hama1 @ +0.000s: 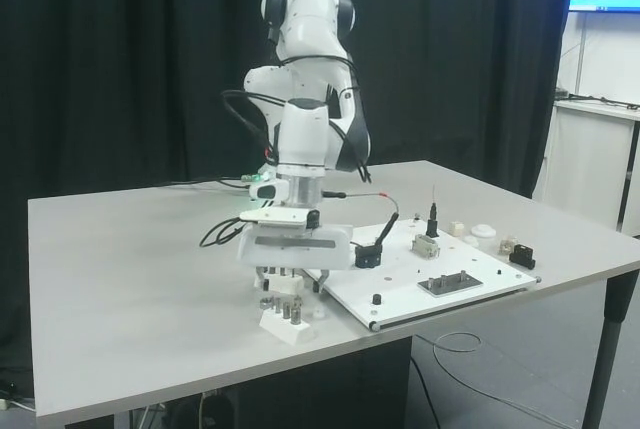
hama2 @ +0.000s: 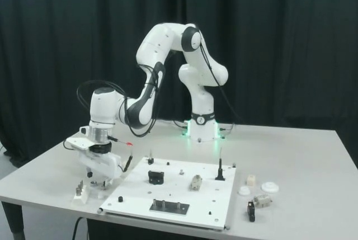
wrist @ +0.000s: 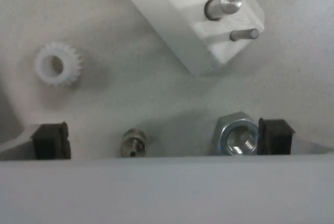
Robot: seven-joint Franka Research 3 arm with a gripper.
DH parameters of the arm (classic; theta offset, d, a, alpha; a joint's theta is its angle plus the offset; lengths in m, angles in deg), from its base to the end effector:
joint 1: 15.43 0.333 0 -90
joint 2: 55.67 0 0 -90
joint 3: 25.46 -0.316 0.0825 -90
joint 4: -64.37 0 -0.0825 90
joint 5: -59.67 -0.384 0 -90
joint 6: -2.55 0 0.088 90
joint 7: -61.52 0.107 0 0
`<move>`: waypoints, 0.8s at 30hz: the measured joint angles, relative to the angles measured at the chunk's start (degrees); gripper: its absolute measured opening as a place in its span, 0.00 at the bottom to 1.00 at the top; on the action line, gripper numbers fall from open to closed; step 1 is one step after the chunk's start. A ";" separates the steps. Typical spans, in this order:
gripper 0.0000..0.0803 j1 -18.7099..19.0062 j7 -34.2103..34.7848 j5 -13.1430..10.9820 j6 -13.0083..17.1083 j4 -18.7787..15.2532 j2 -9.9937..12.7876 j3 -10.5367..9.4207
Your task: Pick BNC.
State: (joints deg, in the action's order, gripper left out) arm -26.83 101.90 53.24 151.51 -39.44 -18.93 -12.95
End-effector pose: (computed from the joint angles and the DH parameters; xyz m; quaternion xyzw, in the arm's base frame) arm 0.6138 -0.2615 0.2087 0.8330 -0.5463 0.0859 0.0182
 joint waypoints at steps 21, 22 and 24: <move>1.00 -0.90 0.09 -5.90 -1.64 1.45 1.09 0.00; 1.00 -0.89 0.28 -5.90 -2.02 1.58 1.09 0.00; 1.00 -0.88 1.33 -5.91 -2.94 1.91 1.08 0.00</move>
State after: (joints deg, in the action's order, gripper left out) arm -27.71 103.23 47.33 148.57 -37.52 -17.85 -12.95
